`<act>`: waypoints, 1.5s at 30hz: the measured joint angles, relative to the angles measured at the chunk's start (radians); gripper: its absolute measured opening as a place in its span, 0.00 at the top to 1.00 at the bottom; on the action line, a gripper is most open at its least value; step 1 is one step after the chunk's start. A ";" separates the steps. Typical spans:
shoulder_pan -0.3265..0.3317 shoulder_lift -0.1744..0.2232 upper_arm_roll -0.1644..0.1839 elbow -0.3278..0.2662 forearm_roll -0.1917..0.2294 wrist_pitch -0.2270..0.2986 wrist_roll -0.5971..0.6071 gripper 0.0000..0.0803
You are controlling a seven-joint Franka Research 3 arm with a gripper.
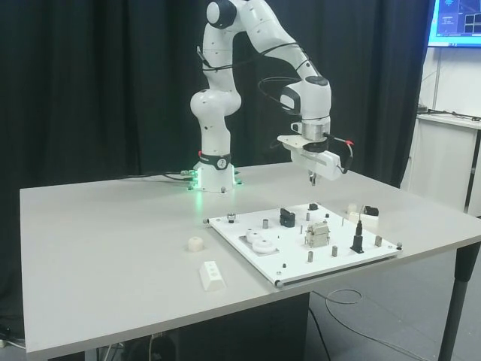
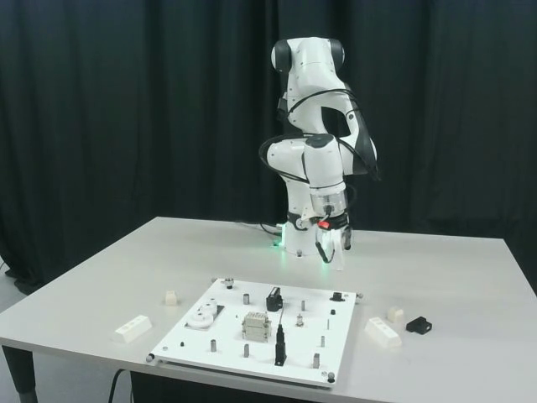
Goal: Place Ethernet.
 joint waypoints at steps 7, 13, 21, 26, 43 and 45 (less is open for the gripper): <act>0.003 0.000 0.018 0.007 0.000 0.003 -0.007 0.90; 0.012 0.006 0.051 0.017 -0.023 0.028 -0.023 0.90; 0.026 0.036 0.089 0.029 -0.039 0.086 -0.023 0.90; 0.046 0.070 0.092 0.043 -0.039 0.123 -0.026 0.90; 0.081 0.167 0.088 0.092 -0.039 0.181 -0.071 0.90; 0.083 0.175 0.087 0.096 -0.039 0.185 -0.071 0.90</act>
